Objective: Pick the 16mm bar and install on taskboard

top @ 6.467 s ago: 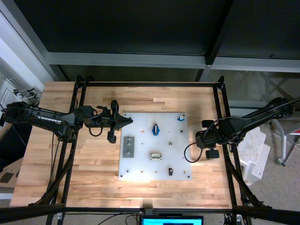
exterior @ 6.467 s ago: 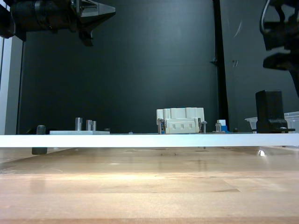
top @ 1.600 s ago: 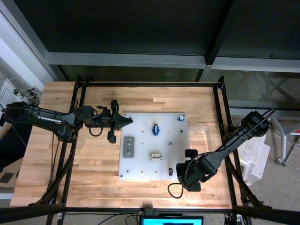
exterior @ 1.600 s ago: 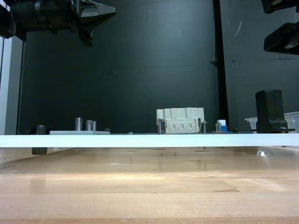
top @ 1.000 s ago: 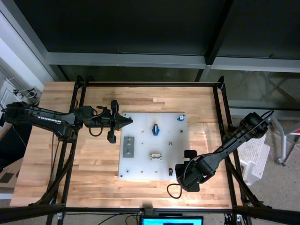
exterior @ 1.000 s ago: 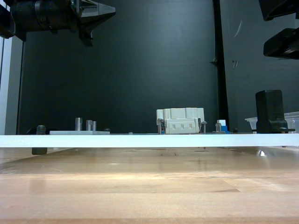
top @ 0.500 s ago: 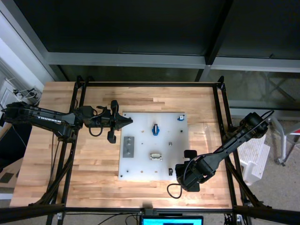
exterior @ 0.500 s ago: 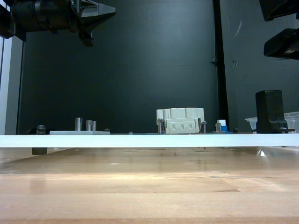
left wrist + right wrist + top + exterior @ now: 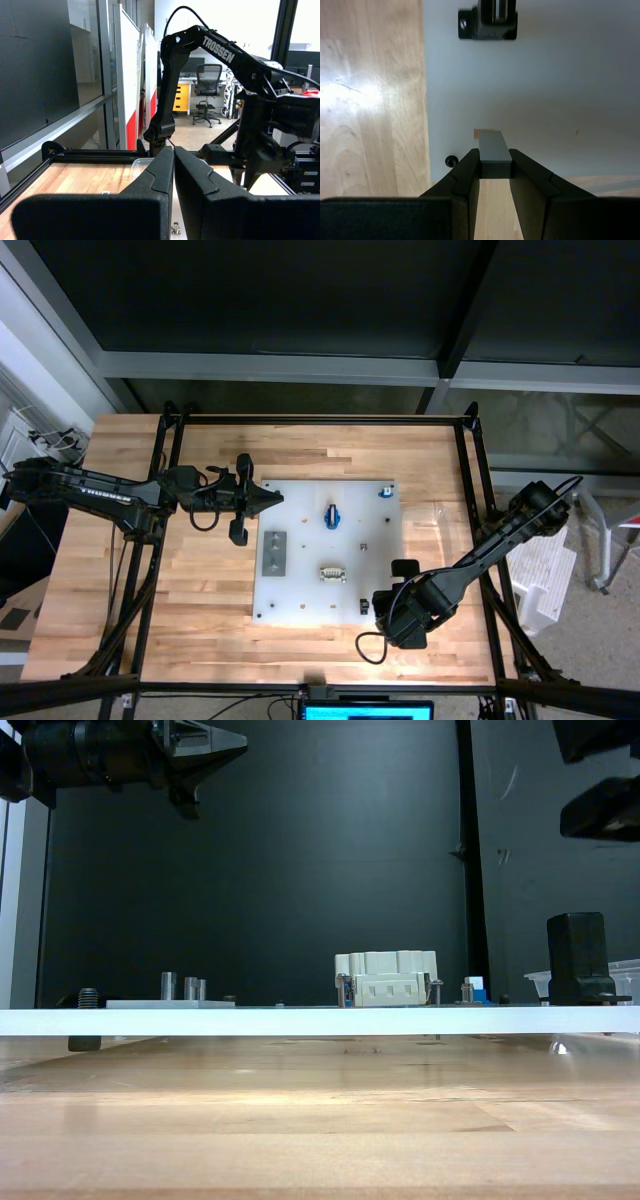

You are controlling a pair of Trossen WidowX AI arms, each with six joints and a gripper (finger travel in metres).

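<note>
One bar [image 9: 495,152] in right hand [image 9: 495,162], seemingly above board [image 9: 555,90]; left hand [image 9: 173,151] closed, aloft

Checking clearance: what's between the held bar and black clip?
Just bare board, per right wrist view; right tool grips bar above its near-right corner, left tool hangs shut by its far-left corner.

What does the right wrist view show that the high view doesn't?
Only the right wrist view: the grey rectangular metal bar gripped in the right gripper, above a corner of the white task board. Only the high view: the left gripper, over the board's left edge. Both: the board and its small black bracket.
</note>
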